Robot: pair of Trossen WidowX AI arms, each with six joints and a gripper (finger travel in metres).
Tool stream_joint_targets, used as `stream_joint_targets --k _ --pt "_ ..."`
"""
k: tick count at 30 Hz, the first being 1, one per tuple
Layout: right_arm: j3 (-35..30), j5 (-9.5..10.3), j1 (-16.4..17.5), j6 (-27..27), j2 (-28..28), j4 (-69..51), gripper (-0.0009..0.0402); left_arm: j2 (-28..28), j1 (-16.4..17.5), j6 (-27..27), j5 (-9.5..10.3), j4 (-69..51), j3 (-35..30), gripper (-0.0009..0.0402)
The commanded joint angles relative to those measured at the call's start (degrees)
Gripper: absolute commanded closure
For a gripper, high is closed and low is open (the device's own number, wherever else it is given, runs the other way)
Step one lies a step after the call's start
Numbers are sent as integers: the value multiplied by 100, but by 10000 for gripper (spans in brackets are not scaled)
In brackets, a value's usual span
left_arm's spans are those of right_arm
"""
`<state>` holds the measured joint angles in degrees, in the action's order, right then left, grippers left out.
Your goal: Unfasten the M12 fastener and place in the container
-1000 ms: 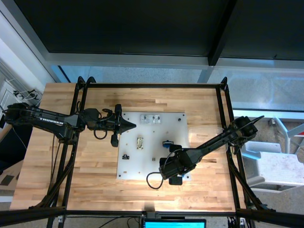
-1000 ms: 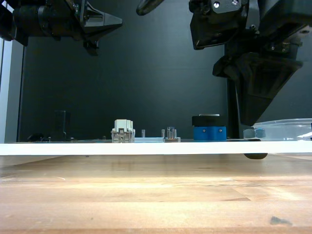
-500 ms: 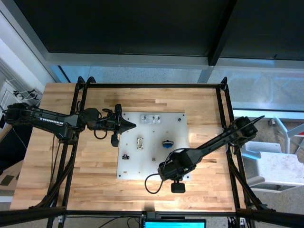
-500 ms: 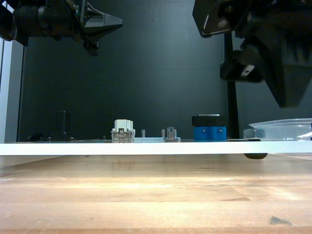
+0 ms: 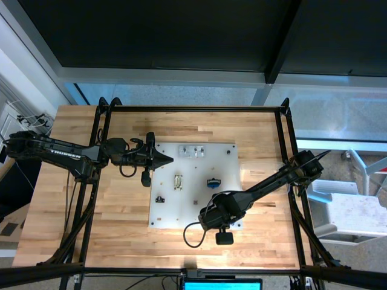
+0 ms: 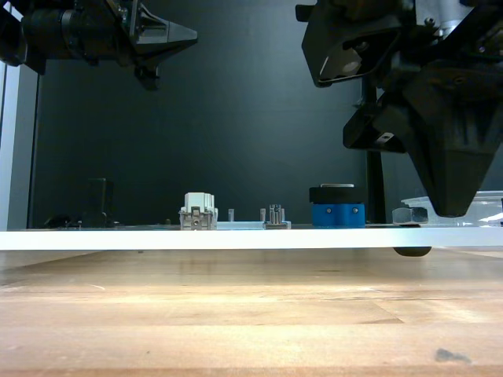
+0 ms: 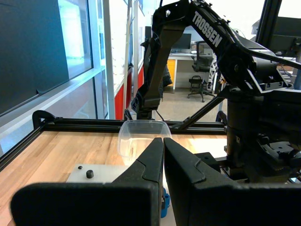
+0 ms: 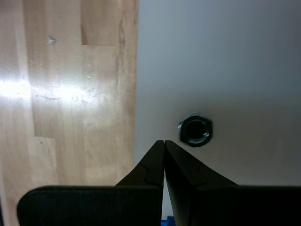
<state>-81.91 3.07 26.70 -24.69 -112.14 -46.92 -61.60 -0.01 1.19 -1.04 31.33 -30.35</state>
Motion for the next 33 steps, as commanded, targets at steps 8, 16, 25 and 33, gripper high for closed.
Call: stream_joint_targets --k 8,16,25,33 --pt "0 -1427 -17 -557 138 -531 393 0 0 -2 0 -2 -2 393" --pt "-9 -935 -20 -649 210 -518 393 0 0 -2 -2 -2 -2 393" --pt "-317 302 -11 -686 295 -470 393 0 2 -2 -2 -11 -2 393" --pt "-295 254 22 -691 61 -208 393 0 0 -2 0 -11 -2 393"
